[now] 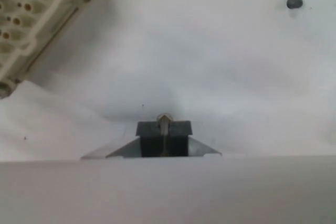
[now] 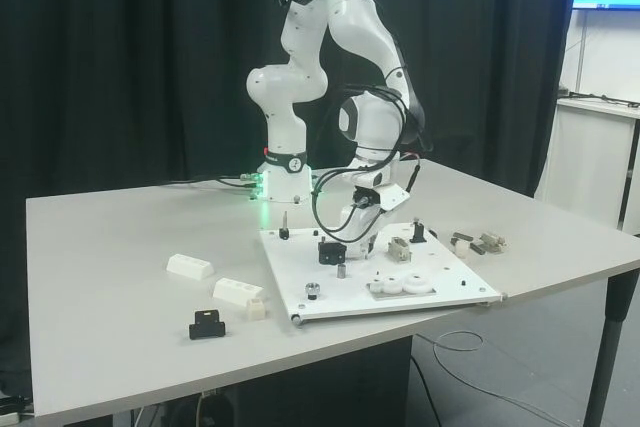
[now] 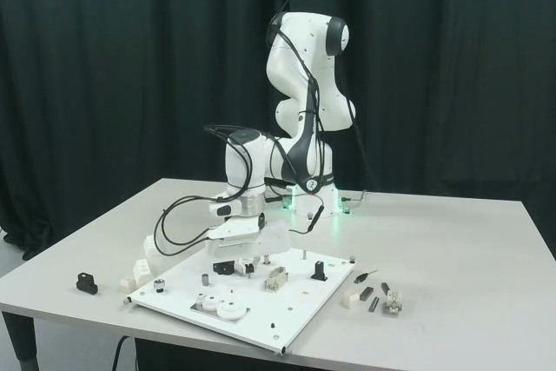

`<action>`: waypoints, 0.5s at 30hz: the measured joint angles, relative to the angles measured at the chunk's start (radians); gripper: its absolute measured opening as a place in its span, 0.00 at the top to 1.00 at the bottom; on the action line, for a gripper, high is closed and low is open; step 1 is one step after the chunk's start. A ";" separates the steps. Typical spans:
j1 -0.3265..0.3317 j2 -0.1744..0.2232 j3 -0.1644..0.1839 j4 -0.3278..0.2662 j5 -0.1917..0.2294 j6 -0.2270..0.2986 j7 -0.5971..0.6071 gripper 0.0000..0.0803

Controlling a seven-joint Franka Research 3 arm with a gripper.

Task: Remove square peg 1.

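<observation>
White arm (image 2: 345,57) folds low over the white board (image 2: 400,297).

No readable text, label, brand, number or sign on anything.

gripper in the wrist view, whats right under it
Under the gripper shows the white board, with a multi-pin connector off to one side. The grey band across the view covers whatever lies nearer.

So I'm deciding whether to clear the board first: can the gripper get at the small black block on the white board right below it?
Probably yes. The gripper hangs low over the white board, just beside the black block, and nothing stands between them. Whether that block is the peg, I cannot tell.
</observation>
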 joint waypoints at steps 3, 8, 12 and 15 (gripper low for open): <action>0.000 0.000 0.000 0.000 0.000 0.000 0.000 0.97; -0.001 0.000 0.000 0.000 0.001 0.000 0.026 0.97; -0.001 -0.001 0.000 0.000 0.001 0.000 0.069 0.97; -0.001 -0.001 0.000 0.000 0.001 0.000 0.092 0.97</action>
